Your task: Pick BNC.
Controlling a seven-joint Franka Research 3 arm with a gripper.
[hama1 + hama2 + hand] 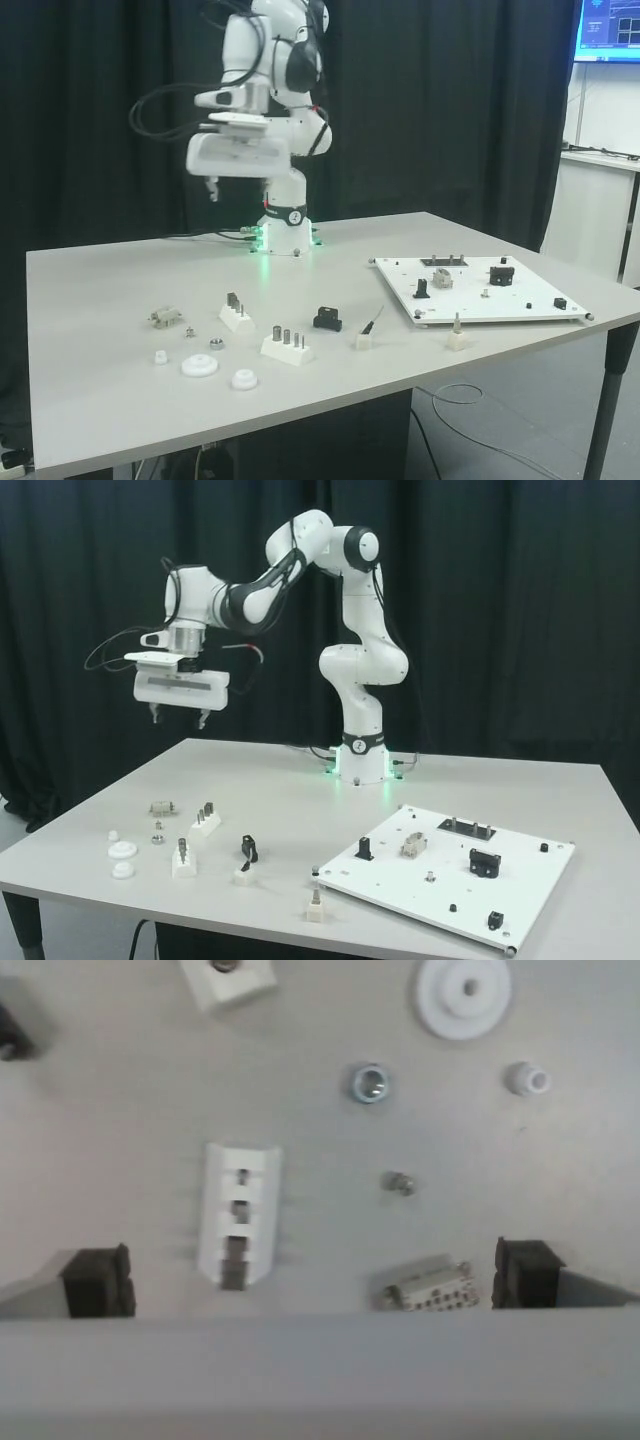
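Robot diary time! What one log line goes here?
phase: hovering | end effector: open, empty, high above table | below: white pin block, metal nut, multi-pin connector | BNC: not gripped

The first room view looks from in front of the grey rectangular table [100, 290], slightly above its top, toward the white jointed arm [270, 90] and the black curtain [440, 110] behind it; it stands fairly near the small parts at the front edge. The second room view also faces arm [345, 630] and curtain, but from further back and more to one side, so the whole arm and the white flat board [440, 875] show. Both share the table, the arm, the board and the scattered parts. The wrist view looks straight down from high above the table [120, 1110], and shares with both room views the white block with metal pins [238, 1215] [236, 312] [205, 820].
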